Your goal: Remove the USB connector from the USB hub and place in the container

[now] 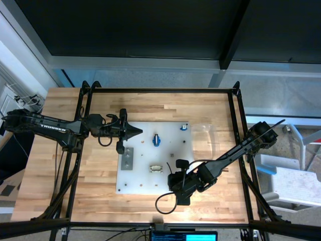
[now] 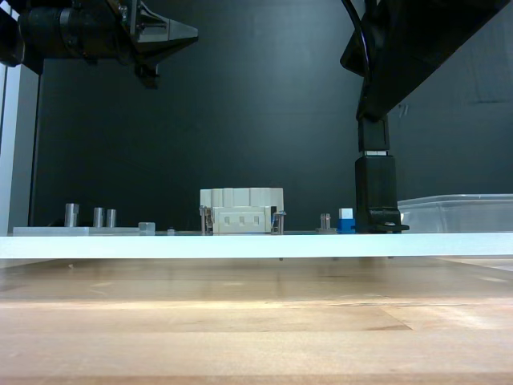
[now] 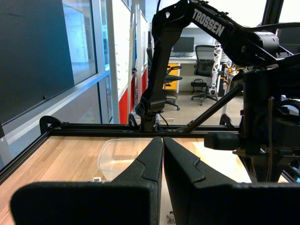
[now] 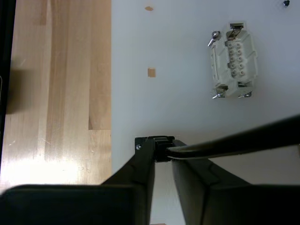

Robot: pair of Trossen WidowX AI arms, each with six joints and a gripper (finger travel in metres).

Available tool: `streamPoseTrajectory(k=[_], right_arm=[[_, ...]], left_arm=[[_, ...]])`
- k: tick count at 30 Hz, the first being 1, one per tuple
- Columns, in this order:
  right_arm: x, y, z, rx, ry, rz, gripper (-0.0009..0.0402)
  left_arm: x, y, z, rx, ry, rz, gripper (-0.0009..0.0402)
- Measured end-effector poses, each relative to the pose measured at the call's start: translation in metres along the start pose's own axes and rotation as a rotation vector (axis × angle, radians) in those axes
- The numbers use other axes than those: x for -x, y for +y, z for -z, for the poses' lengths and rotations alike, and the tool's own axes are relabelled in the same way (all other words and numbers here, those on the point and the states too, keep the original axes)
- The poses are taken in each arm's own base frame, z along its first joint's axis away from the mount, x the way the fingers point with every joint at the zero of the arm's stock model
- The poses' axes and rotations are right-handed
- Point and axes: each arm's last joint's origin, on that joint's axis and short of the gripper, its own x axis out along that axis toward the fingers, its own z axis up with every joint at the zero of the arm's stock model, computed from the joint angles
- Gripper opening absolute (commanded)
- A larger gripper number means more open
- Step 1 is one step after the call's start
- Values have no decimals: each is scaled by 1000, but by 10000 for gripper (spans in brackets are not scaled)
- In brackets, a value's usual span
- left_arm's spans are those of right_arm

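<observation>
The container (image 1: 204, 136) is a clear tub with rounded corners standing on the bench (image 1: 100, 201) just beside the white board's (image 1: 138, 175) right edge, toward its far corner; the wood of the bench shows through its floor and walls. The USB connector (image 4: 234, 139) is a thin black cable ending in a small black plug, and that plug sits at the USB hub (image 4: 154, 141), a tiny black block fixed on the board near its near right corner. The right gripper (image 4: 161, 157) stands upright over that corner, its fingers down on the board and pressed in on the plug from both sides, with the cable running out sideways past one finger. A beige-grey connector (image 4: 233, 63) lies on the board apart from the hub, toward the board's middle. The left gripper (image 1: 136, 131) hangs well above the board's far left corner, its fingers closed together on nothing, pointing across the board toward the container.
</observation>
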Motion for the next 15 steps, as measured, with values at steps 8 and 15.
streamPoseTrajectory(k=[8, 15], right_arm=[[0, 0, 0, 3, 9, -10, 1], [0, -1, 0, 1, 10, -8, 0]], left_arm=[[0, 0, 0, 0, 0, 0, 1], [0, 0, 0, 0, 0, 0, 1]])
